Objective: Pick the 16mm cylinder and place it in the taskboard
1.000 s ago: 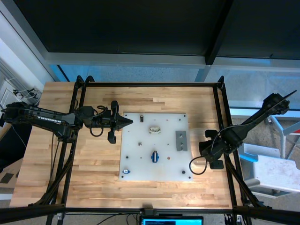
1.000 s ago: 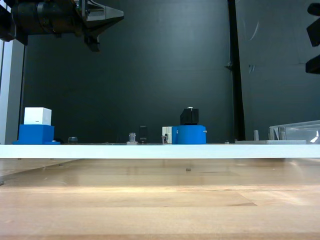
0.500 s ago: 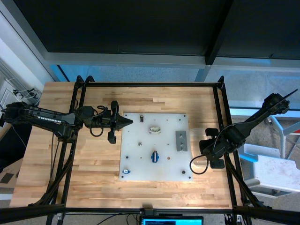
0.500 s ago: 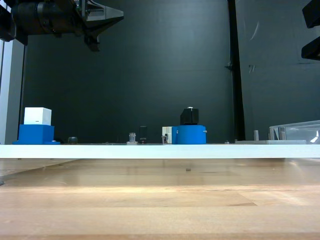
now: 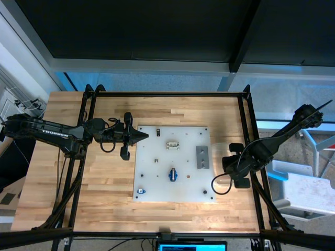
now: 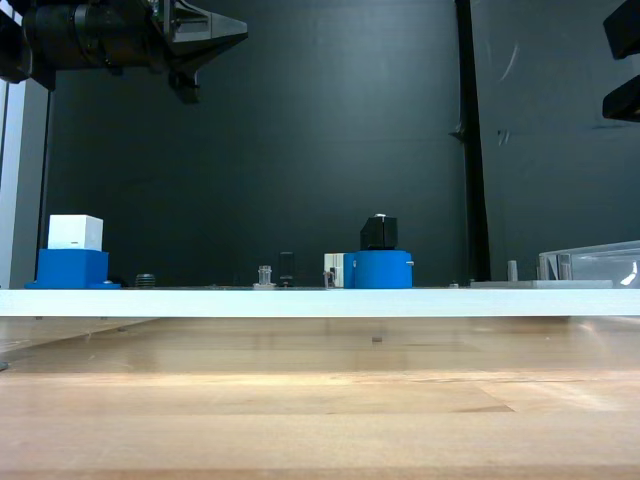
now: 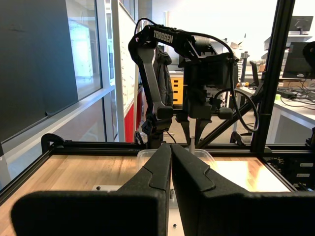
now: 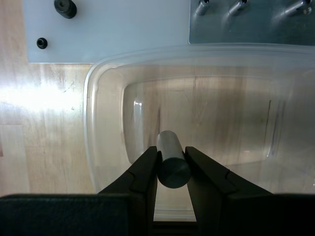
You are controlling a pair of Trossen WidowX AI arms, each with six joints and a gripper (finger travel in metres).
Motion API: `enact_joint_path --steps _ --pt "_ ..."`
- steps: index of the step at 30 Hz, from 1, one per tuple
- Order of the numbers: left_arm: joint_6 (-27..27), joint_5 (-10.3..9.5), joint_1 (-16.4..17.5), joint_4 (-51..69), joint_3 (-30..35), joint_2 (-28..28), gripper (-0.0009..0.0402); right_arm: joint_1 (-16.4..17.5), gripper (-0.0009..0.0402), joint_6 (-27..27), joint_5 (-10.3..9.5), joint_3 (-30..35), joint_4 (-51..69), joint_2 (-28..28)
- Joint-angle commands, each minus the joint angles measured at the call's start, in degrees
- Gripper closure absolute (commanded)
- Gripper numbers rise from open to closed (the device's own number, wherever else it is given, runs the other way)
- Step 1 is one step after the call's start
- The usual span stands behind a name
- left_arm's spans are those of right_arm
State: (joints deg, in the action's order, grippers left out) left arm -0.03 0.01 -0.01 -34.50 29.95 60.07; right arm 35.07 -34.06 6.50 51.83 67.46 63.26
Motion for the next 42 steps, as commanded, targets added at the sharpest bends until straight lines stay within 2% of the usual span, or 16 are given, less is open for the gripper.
enact_joint_path --steps 1,7,10,42 --pt "0.0 0.0 0.0 0.0 0.0 0.0 0.0393 -1.0 0.0354 0.0 -0.02 0.1 -0.7 1.0" --pt "0.0 0.0 0.0 0.0 0.0 0.0 0.0393 -2.3 0.0354 1.5 0.15 2.2 -1.3 3.9" --pt "0.0 0.0 0.0 0.0 0.0 0.0 0.0393 -3.0 0.0354 1.6 1.68 3.5 -1.3 5.4" --pt "0.0 0.0 0.0 0.0 0.0 0.0 0.0393 -9.5 0.0354 5.6 1.49 16.3 -4.0 21.8"
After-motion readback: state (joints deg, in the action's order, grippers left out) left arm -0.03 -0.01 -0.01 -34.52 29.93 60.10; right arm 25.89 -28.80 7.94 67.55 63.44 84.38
